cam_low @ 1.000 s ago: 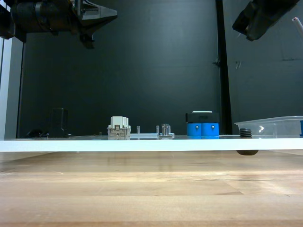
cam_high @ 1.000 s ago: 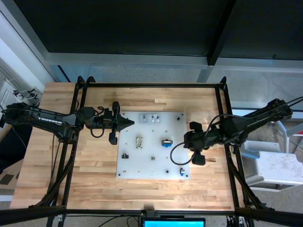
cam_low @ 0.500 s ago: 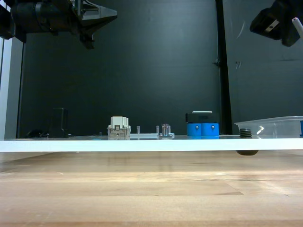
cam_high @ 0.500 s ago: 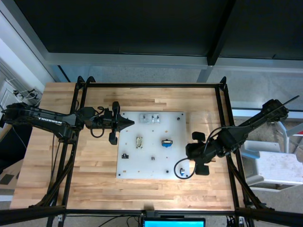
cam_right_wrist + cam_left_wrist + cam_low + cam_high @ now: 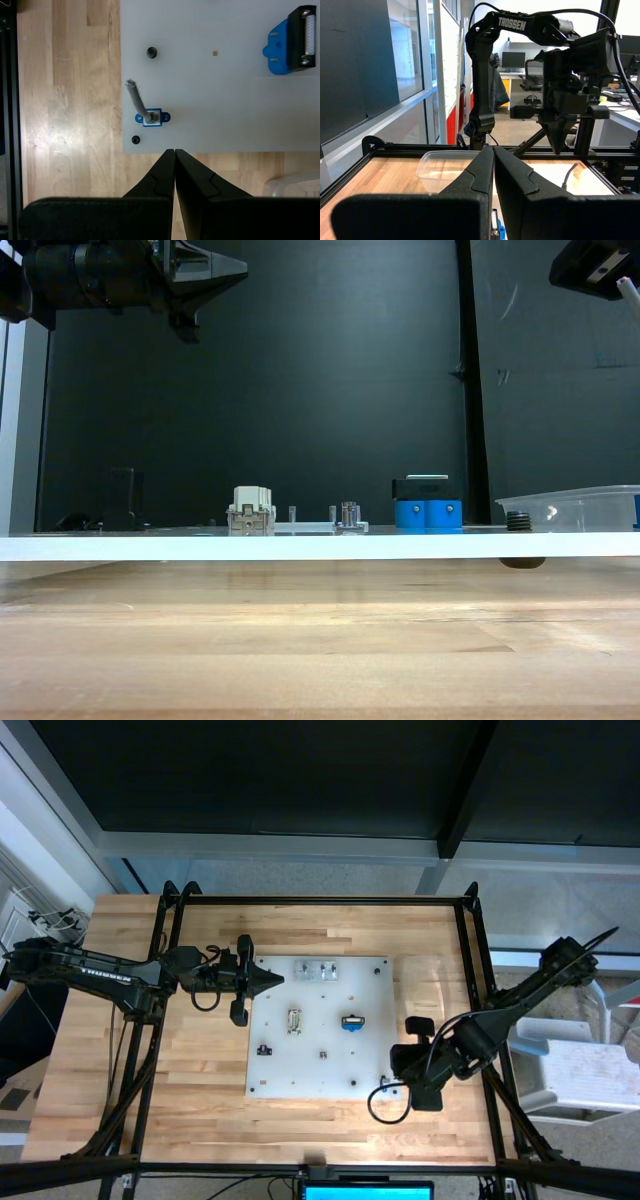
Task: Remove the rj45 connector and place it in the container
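You're hovering the right gripper [image 5: 174, 151] just off the white board's [image 5: 225, 100] edge, jaws pressed together and empty. The rj45 connector [image 5: 152, 118] is sitting plugged into its blue mount [image 5: 165, 118], just ahead of the tips. The container [image 5: 444, 169] is lying beside the board. Your left gripper [image 5: 493, 148] is hanging high, jaws closed too.

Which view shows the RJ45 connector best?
Right wrist view: the RJ45 connector shows whole, plugged in, ahead of the shut right gripper. High view: a speck beside that gripper. Low view: at most a blue sliver. Left wrist view: nothing; the shut left gripper hangs over the board's left edge.
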Available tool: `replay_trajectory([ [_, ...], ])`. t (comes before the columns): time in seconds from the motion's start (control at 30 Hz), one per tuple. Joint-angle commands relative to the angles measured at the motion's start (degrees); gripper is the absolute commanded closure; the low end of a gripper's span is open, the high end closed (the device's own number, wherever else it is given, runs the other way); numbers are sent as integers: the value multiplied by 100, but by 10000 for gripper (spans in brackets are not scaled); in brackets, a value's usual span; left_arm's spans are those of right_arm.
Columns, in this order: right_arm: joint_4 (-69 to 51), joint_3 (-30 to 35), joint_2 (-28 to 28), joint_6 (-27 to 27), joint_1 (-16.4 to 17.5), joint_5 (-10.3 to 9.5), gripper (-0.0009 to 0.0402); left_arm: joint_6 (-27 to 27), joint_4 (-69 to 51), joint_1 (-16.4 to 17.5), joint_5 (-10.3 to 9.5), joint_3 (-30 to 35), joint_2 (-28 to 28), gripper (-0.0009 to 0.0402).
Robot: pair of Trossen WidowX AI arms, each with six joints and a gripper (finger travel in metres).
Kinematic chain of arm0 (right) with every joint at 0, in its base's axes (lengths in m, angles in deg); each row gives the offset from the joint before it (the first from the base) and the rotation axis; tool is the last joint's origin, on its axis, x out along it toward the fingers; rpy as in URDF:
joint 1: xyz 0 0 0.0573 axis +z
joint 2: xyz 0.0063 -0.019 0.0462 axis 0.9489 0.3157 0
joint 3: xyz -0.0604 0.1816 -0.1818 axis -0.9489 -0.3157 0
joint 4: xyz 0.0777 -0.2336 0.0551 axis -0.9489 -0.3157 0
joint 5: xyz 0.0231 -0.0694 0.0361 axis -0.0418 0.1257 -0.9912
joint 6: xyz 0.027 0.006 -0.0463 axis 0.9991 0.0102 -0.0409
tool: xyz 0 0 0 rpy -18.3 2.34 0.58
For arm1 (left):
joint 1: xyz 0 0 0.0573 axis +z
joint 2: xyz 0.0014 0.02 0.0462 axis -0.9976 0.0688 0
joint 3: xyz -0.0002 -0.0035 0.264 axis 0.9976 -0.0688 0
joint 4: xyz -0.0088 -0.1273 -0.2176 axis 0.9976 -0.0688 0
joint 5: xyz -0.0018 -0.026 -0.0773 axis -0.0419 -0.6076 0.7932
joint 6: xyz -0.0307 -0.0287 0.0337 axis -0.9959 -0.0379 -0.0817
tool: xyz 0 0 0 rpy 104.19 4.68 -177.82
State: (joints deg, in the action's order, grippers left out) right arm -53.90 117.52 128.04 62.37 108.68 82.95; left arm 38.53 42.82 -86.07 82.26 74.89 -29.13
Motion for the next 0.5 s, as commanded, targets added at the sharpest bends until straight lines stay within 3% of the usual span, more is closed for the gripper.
replay_trajectory([
  [0.03, 61, -4, 87, 31, 33, 2, 375, 2, 2, 0, 0, 0, 2, 392],
  [0.33, 214, -7, 328, 48, 44, 13, 251, 0, 2, 0, 0, 0, 2, 392],
  [0.5, 264, -9, 498, 46, 42, 83, 209, 0, 2, 2, 0, 0, 2, 392],
])
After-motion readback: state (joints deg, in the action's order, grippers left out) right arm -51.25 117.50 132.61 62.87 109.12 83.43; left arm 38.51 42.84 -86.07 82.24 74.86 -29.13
